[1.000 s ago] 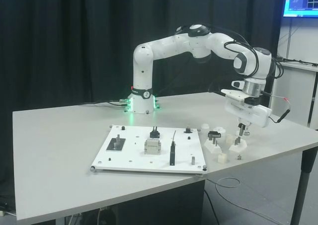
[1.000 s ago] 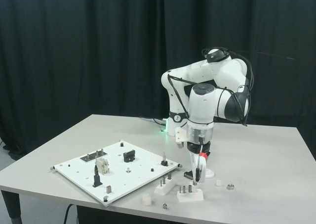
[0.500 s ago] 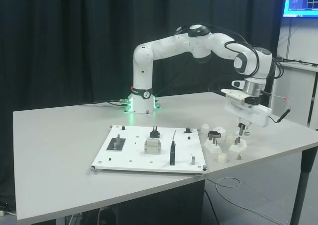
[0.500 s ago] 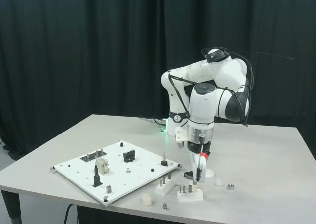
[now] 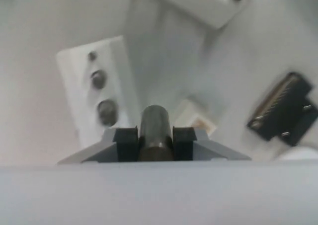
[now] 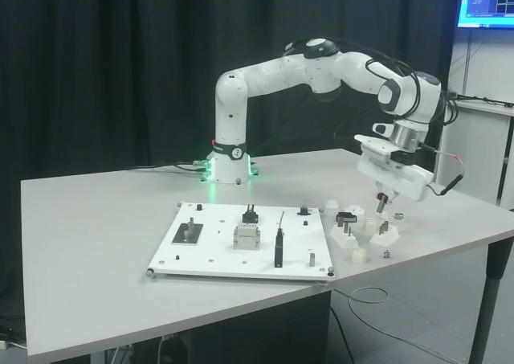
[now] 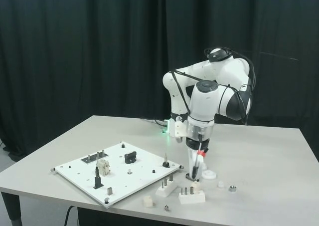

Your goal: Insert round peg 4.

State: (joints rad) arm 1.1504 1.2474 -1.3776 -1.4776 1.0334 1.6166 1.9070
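Gripping round peg 4 (image 5: 155, 130): wrist view shows the gripper (image 5: 155, 144) closed on it, above the white peg holder (image 5: 94, 93). First room view: gripper (image 6: 382, 198) hangs right of the white board (image 6: 210, 250). Second room view: same. Carry step; next needs transit to the board hole and alignment.

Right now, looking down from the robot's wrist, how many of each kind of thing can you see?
Peg held in the pincer: 1
Dark round spots on the white block: 3
Black connector: 1
Total: 5
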